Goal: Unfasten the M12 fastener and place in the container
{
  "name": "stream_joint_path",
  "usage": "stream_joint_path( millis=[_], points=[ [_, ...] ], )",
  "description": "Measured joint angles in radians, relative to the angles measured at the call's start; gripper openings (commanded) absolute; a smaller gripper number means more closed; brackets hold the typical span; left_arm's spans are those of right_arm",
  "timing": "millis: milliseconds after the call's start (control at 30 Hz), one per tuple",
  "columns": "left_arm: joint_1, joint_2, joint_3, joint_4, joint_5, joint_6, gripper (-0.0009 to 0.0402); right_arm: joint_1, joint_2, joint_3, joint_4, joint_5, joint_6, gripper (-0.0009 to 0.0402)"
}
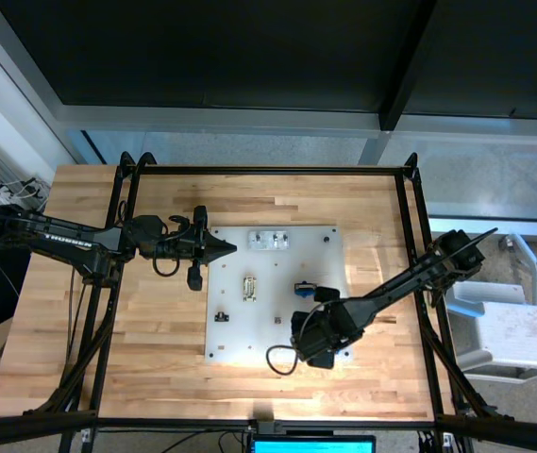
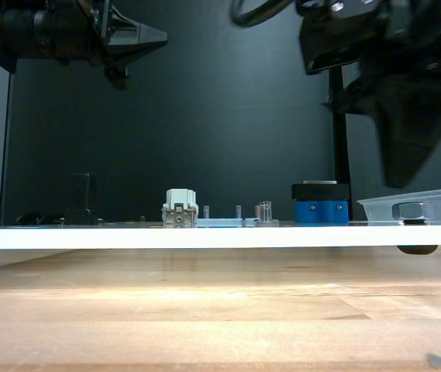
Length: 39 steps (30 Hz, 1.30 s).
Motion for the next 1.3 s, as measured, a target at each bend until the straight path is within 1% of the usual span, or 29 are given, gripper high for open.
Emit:
stream_joint_path(
  millis=[67,200,267,300,333,500,767,1133,1200,1300],
  points=[
    [0.0,0.0,0.0,0.0,0.0,0.0,0.0,-0.002,-0.005,0.0,0.002,-0.042,0.0,0.0],
    [0.0,0.0,0.0,0.0,0.0,0.0,0.0,-0.003,-0.009,0.008,0.013,-0.172,-0.005,0.0],
    [0.0,0.0,0.0,0.0,0.0,0.0,0.0,-0.001,-0.009,0.019,0.021,-0.23,-0.006,0.0],
    [0.0,0.0,0.0,0.0,0.0,0.0,0.0,0.0,-0.009,0.024,0.032,-0.251,-0.007,0.0],
    [0.0,0.0,0.0,0.0,0.0,0.0,0.0,0.0,-0.009,0.031,0.042,-0.258,-0.006,0.0],
    [0.0,0.0,0.0,0.0,0.0,0.0,0.0,0.0,-0.001,0.035,0.072,-0.251,-0.006,0.0],
    [0.0,0.0,0.0,0.0,0.0,0.0,0.0,0.005,0.056,0.035,0.132,-0.258,-0.019,0.0],
    [0.0,0.0,0.0,0.0,0.0,0.0,0.0,0.004,0.073,0.029,0.139,-0.254,-0.037,0.0],
    [0.0,0.0,0.0,0.0,0.0,0.0,0.0,0.004,0.073,0.029,0.137,-0.246,-0.037,0.0],
    [0.0,0.0,0.0,0.0,0.0,0.0,0.0,0.005,0.073,0.028,0.118,-0.244,-0.037,0.0]
  ],
)
